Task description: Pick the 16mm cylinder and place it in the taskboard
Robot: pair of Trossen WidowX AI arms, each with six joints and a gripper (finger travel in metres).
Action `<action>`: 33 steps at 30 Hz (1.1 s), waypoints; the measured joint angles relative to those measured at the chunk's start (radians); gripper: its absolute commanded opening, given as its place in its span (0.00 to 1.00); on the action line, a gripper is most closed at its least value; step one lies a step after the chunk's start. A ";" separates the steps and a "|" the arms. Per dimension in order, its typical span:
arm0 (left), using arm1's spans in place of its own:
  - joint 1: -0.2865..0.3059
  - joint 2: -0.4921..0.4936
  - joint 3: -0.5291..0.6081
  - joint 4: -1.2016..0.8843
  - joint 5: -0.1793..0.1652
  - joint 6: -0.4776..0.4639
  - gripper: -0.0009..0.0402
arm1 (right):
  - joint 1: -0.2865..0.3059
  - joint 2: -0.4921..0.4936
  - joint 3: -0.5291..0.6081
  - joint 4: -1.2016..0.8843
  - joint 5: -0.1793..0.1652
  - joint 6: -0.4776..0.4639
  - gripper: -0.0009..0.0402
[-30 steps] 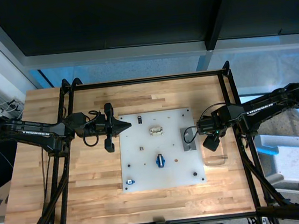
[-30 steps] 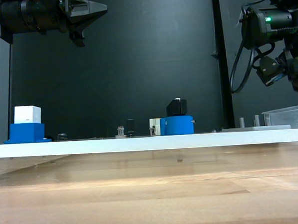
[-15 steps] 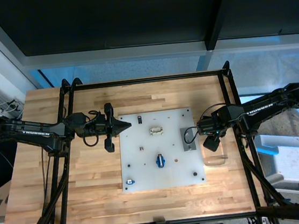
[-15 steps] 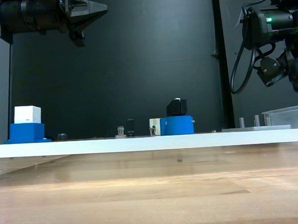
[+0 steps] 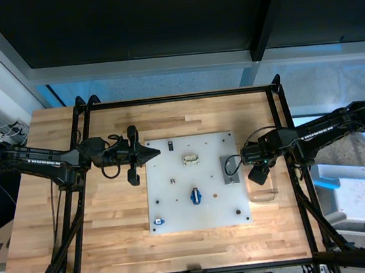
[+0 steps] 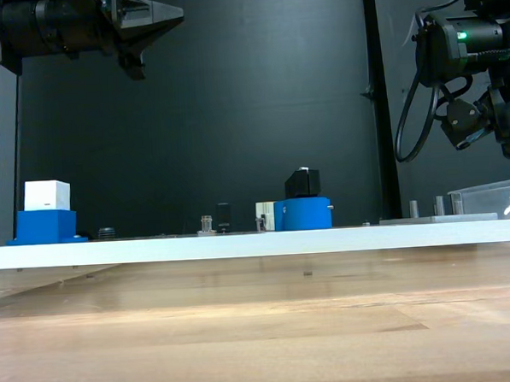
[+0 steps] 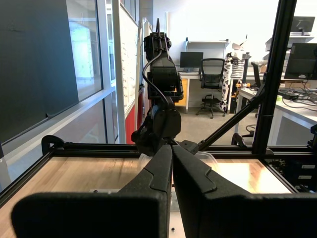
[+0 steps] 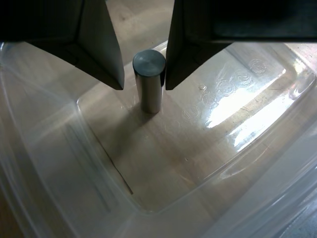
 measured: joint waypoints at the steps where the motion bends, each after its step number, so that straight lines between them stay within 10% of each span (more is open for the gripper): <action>1: 0.000 0.000 0.000 0.000 0.000 0.000 0.02 | 0.000 0.000 0.000 0.001 0.000 0.000 0.23; 33: 0.000 0.000 0.000 0.000 0.000 0.000 0.02 | 0.005 -0.013 0.077 -0.068 -0.024 -0.019 0.10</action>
